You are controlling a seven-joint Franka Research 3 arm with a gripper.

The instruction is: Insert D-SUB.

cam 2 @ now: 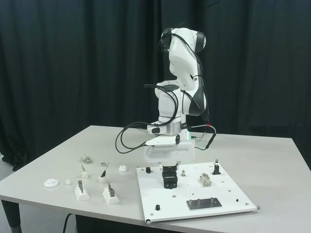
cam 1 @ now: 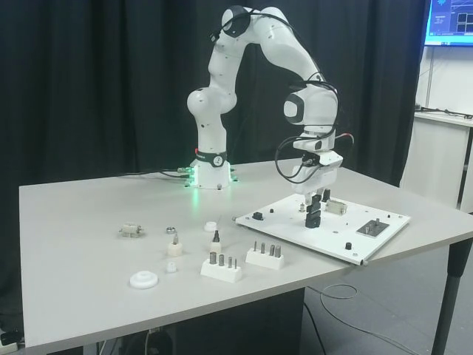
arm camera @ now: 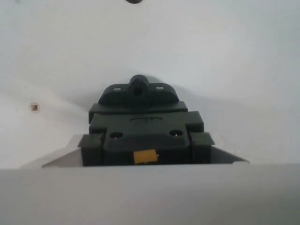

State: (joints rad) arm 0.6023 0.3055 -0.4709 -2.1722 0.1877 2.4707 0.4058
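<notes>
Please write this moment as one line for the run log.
gripper: shut on D-SUB connector | position: above white board | insertion: cannot tell

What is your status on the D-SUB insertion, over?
Gripper shut on black D-SUB connector, hanging above white board. Connector not yet seated. Nothing blocking beneath it, as far as visible.
</notes>
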